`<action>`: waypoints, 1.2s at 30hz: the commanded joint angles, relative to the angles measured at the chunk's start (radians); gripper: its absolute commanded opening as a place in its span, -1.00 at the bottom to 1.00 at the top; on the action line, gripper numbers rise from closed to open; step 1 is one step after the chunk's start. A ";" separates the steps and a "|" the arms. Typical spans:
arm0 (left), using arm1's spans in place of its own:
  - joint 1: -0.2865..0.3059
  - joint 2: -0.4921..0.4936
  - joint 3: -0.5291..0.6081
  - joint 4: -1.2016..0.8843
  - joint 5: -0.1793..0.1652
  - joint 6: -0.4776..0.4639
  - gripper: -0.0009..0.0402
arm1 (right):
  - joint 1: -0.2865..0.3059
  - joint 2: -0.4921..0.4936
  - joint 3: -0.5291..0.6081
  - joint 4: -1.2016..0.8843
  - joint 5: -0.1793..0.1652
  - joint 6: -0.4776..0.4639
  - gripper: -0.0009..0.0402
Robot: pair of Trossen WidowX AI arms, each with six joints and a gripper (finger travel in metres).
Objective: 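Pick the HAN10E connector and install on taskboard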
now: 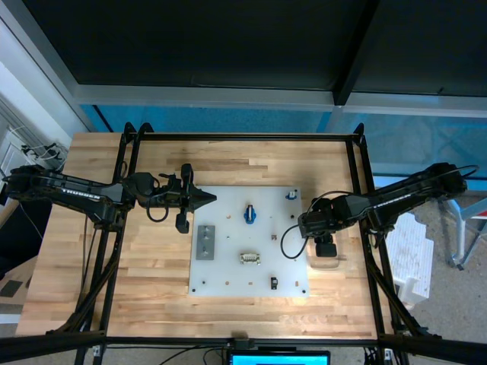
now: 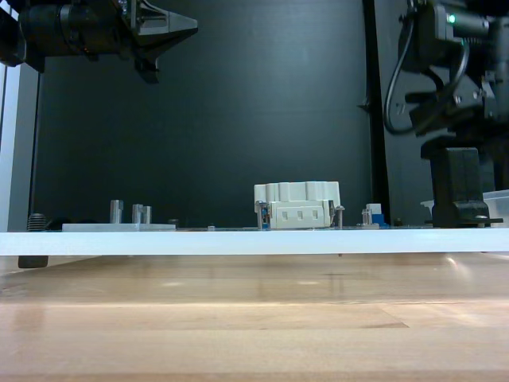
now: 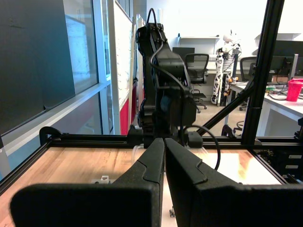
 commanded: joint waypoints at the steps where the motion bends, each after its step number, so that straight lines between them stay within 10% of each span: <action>1: 0.000 0.000 0.000 0.000 0.000 0.000 -0.95 | 0.000 -0.019 0.054 -0.077 0.002 -0.002 -0.79; 21: 0.000 0.000 0.000 0.000 0.000 0.000 -0.95 | 0.000 -0.024 0.219 -0.247 0.000 0.018 -0.78; 36: 0.000 0.000 0.000 0.000 0.000 0.000 -0.95 | 0.009 0.295 0.563 -0.280 0.002 0.057 -0.78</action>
